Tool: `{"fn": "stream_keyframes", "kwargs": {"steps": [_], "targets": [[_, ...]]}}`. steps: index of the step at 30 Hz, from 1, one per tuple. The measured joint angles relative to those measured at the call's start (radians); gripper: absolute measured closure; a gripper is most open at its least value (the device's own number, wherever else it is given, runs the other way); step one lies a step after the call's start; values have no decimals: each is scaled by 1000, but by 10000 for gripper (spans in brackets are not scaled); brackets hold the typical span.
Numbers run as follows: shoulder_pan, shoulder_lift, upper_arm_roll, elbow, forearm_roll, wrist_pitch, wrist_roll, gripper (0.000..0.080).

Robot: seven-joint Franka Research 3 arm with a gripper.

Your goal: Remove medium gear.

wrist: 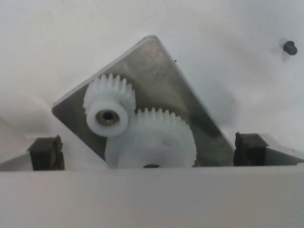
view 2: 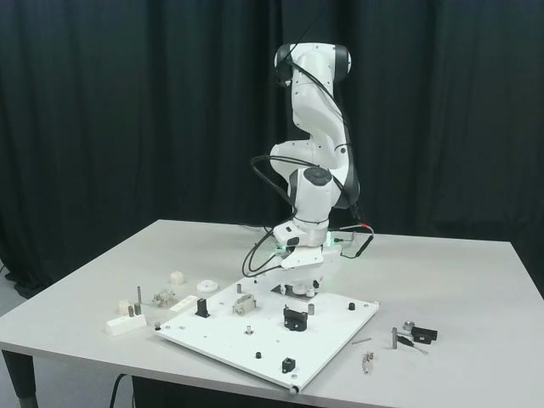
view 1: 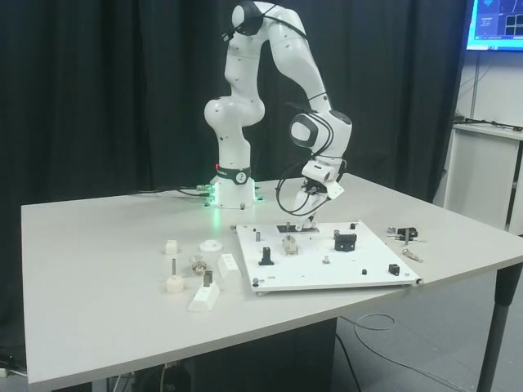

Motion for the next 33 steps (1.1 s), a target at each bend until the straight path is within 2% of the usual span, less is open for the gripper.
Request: {"fn": "stream_keyframes", "kwargs": {"steps": [8, 9, 10, 11, 19, 20, 33], "targets": [[-2, 1, 0, 0, 0, 0, 0, 3], [-2, 1, 0, 0, 0, 0, 0, 106], [-3, 1, 0, 0, 0, 0, 0, 106], [-3, 1, 0, 0, 0, 0, 0, 272], [-3, 1, 0, 0, 0, 0, 0, 272], [-3, 1, 0, 0, 0, 0, 0, 404], [-4, 2, 0, 1, 0, -1, 0, 404]]}}
